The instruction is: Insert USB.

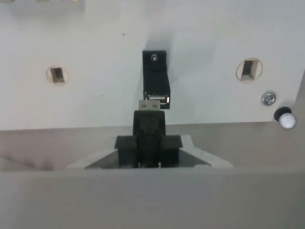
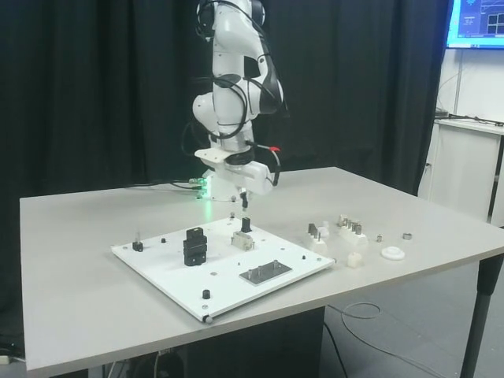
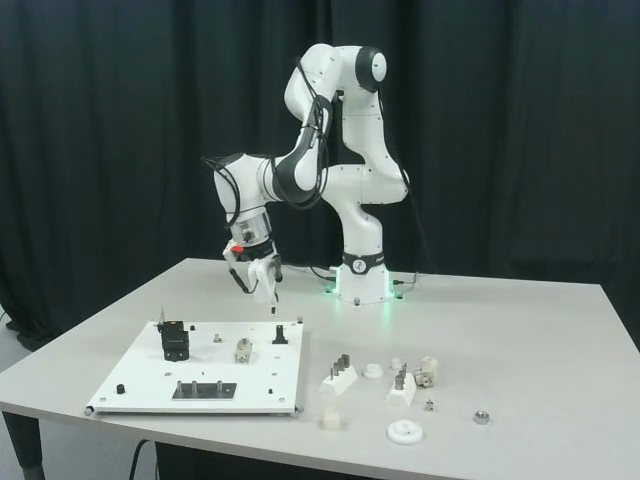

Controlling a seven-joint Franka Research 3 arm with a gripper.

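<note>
My gripper (image 1: 149,150) is shut on a black USB plug (image 1: 149,121) with a grey metal tip. The tip sits right at the opening of the black USB socket (image 1: 156,78), which is screwed onto the white board (image 1: 95,38). Tip and opening look slightly offset sideways. In the first room view the gripper (image 2: 245,203) hangs just above the socket (image 2: 246,225) near the board's far edge (image 2: 157,264). The second room view shows the gripper (image 3: 273,300) pointing down, with the socket (image 3: 281,335) a short way below it.
The board also carries a taller black block (image 2: 194,246), a small grey block (image 2: 242,241) beside the socket, a grey metal plate (image 2: 265,272) and short black pegs. Several small white and grey parts (image 2: 346,236) and a white gear (image 2: 391,253) lie on the table beside the board.
</note>
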